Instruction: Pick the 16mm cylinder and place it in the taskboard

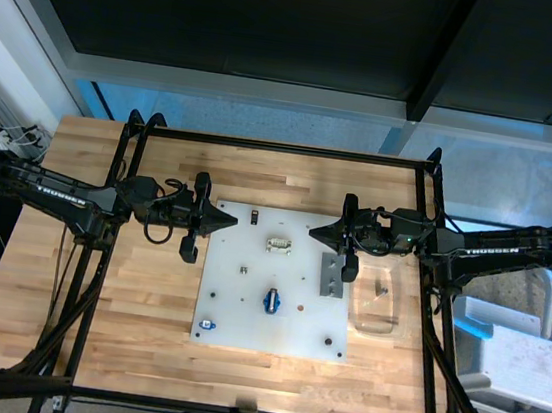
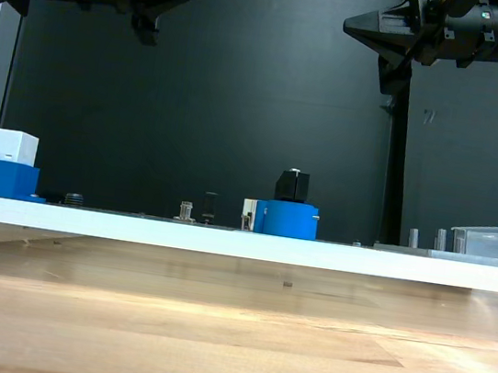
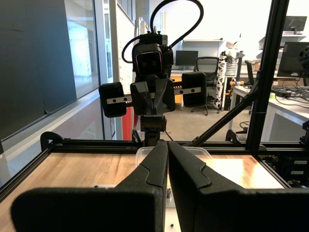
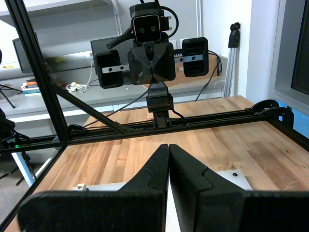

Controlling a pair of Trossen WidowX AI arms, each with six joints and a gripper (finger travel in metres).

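Both arms high over the board, nothing in hand. Left end effector at the board's 11 o'clock, fingers pressed together, empty. Right end effector at its 1 o'clock, likewise clenched on nothing. Cylinder sits inside the clear tray on the worktop, at 3 o'clock from the board, just past the grey block. Upright or on its side: cannot tell.

Step in hand: reach and pick, not begun. Judgement: the right arm is the nearer.
- Open the fingers before descending
- Swing out toward 3 o'clock and come down inside the tray walls
- Centre the peg between the fingertips and close slowly across its round body

The peg is tiny and round, so it may roll or tip if nudged. Receiving hole on the board not identifiable from these views
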